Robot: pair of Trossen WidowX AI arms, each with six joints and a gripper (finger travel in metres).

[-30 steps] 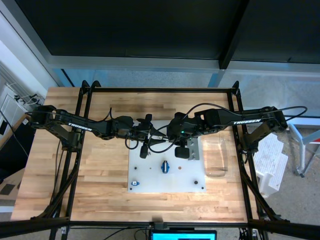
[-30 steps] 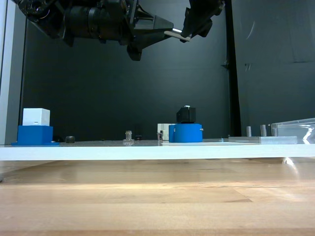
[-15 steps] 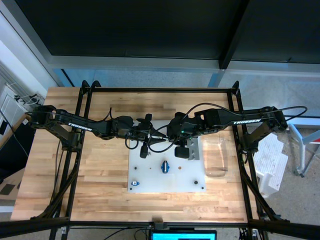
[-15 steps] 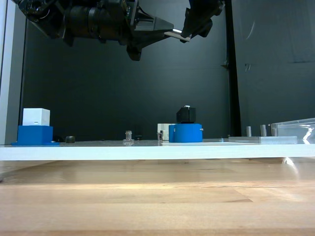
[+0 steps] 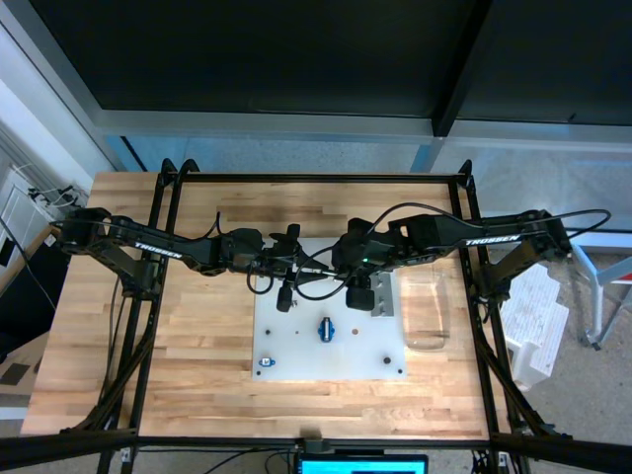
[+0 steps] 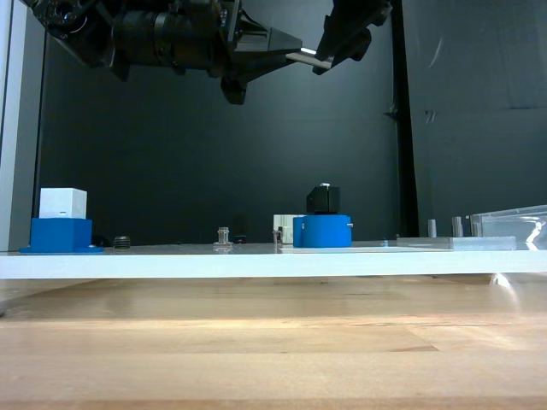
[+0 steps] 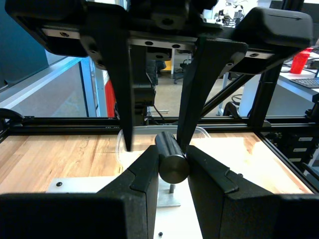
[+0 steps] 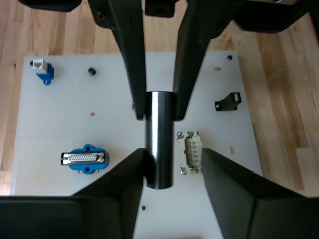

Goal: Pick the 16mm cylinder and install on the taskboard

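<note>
This is a robotics lab. A left arm [image 5: 148, 247] and a right arm [image 5: 494, 237] mount on a black metal frame [image 5: 316, 179] around a wooden table [image 5: 197, 346] carrying a white taskboard [image 5: 296, 346]. A screen [image 5: 360, 464] sits at the bottom edge of the high view, and a desk [image 7: 294, 82] stands beyond.

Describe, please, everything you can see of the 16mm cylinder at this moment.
The 16mm cylinder is a smooth, plain grey metal rod with a glossy sheen and a flat round end face. It hangs in mid-air, roughly level, well above the taskboard. The left gripper is shut on one end, with a finger pressed to each side. The right gripper straddles the other end, open: one finger is close beside it, the other clearly apart.
</note>
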